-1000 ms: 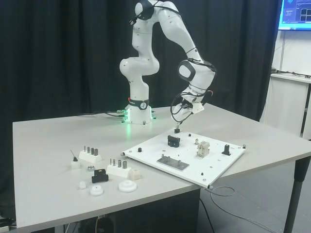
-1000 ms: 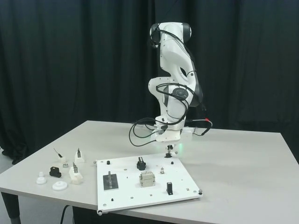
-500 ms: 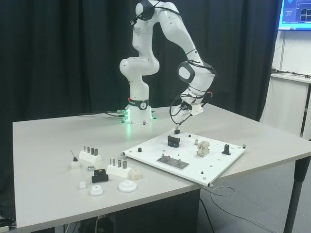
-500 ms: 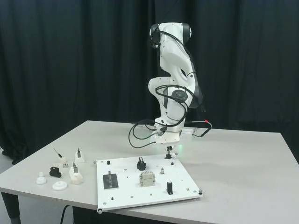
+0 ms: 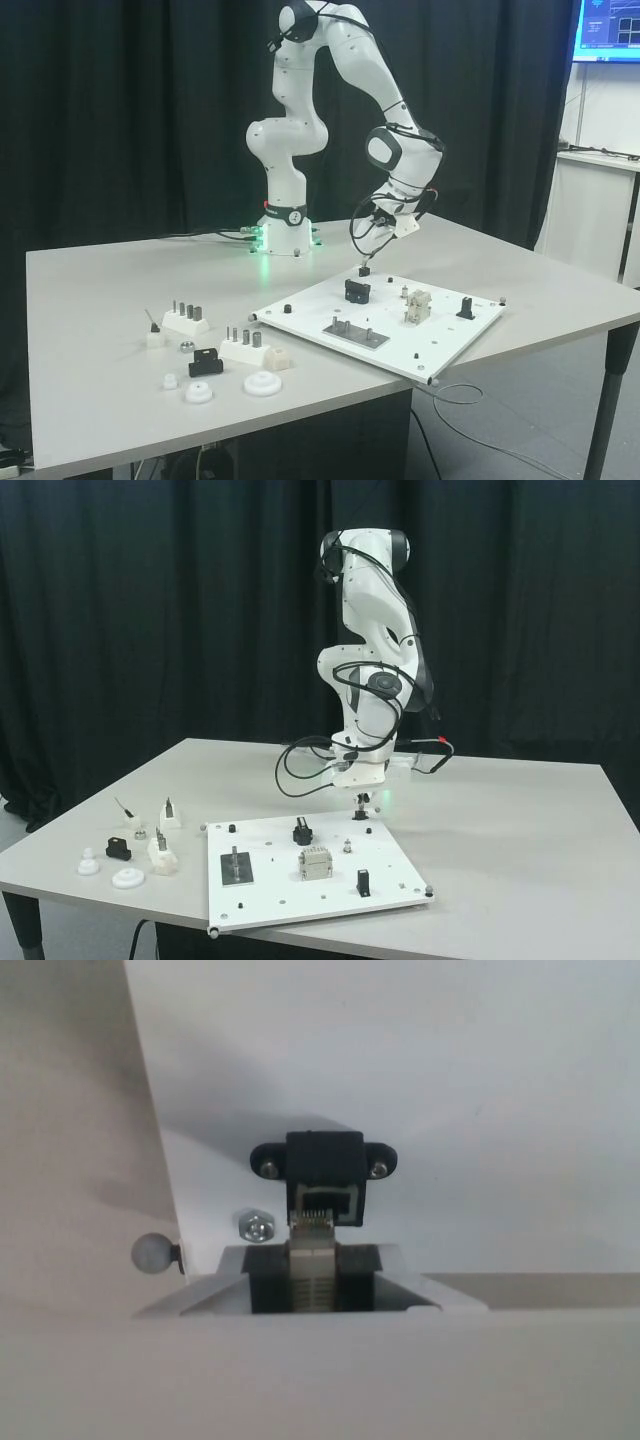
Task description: Insert Ethernet.
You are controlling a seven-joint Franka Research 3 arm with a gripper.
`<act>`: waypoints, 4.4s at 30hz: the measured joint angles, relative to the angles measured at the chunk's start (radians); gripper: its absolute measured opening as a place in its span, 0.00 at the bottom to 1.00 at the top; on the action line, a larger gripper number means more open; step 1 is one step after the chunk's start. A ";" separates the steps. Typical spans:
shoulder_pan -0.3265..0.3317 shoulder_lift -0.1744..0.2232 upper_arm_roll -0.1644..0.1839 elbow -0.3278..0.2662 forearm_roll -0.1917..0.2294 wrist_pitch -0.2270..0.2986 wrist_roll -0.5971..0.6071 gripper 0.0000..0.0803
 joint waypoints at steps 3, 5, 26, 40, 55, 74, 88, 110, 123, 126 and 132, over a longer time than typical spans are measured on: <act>0.000 0.000 0.000 0.000 0.000 0.000 0.000 0.11; 0.000 0.001 0.000 0.000 0.000 0.000 0.000 0.11; 0.000 0.000 0.000 0.000 0.000 0.014 0.005 0.11; 0.000 -0.001 0.000 0.001 -0.011 0.016 0.005 0.11; -0.001 0.001 -0.002 0.000 -0.021 0.028 0.005 0.11; -0.001 0.002 -0.002 -0.013 -0.023 0.026 0.015 0.11; -0.001 0.008 -0.002 -0.017 -0.028 0.051 0.015 0.11; -0.001 0.009 -0.002 -0.022 -0.028 0.054 0.015 0.11; -0.001 0.009 -0.003 -0.022 -0.029 0.055 0.015 0.11; -0.001 0.009 -0.003 -0.022 -0.029 0.055 0.015 0.11; -0.001 0.008 -0.003 -0.022 -0.029 0.055 0.015 0.11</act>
